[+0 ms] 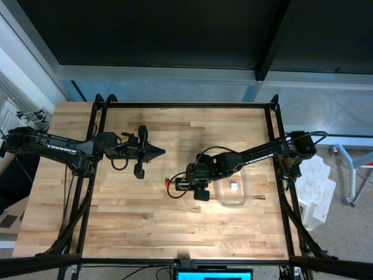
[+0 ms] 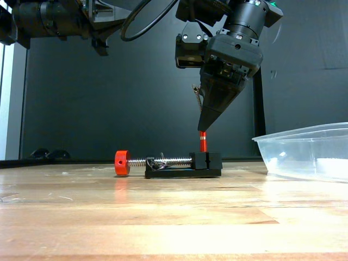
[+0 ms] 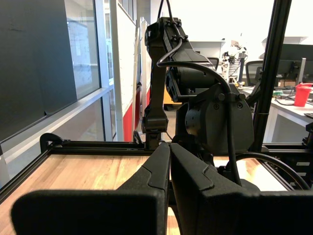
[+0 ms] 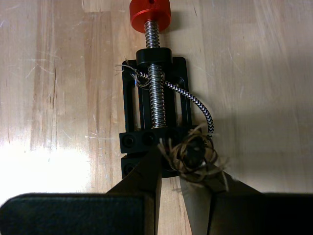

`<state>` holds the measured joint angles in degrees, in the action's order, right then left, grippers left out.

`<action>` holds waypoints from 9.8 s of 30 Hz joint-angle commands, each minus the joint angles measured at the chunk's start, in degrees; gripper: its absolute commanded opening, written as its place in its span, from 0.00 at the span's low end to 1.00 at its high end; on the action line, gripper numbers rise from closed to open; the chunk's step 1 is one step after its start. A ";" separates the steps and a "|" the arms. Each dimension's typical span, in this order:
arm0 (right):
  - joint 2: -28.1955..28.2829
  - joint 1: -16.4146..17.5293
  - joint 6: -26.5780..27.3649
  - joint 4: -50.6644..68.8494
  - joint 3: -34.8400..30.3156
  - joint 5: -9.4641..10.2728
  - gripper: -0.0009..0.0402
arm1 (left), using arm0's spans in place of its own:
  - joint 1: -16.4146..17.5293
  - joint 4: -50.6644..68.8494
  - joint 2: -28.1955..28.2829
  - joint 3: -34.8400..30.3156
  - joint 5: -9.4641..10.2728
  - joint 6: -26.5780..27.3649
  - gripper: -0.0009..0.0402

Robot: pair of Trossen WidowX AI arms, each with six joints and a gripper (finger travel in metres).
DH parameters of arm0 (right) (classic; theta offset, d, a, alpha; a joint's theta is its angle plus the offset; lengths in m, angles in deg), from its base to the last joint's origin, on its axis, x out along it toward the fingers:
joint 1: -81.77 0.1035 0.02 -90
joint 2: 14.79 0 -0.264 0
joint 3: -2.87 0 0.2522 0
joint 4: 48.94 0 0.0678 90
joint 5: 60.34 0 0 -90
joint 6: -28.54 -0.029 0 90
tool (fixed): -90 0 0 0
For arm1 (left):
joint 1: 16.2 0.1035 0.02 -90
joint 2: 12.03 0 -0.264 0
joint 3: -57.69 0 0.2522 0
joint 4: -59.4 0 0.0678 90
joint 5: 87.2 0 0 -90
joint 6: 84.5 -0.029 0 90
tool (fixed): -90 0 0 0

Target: Pick the RCA connector and install on taskboard

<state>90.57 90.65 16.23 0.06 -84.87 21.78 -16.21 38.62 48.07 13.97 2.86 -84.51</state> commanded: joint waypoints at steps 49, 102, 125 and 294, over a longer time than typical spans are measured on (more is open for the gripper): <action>-16.44 -0.37 6.82 8.04 -2.23 0.46 0.54 | 0.00 0.00 0.02 0.00 -0.02 0.00 0.02; -43.65 -6.05 10.27 -60.94 36.37 2.95 0.02 | 0.00 0.00 0.00 0.00 -0.02 0.00 0.02; -43.89 -6.27 9.81 -63.28 39.34 2.97 0.02 | 0.00 0.00 0.00 0.00 -0.02 0.00 0.02; -43.89 -6.27 9.81 -61.72 39.34 2.97 0.02 | 0.00 0.00 0.00 0.00 -0.02 0.00 0.02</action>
<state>46.69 84.38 26.04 -61.66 -45.52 24.75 -16.21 38.64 48.07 13.97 2.86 -84.51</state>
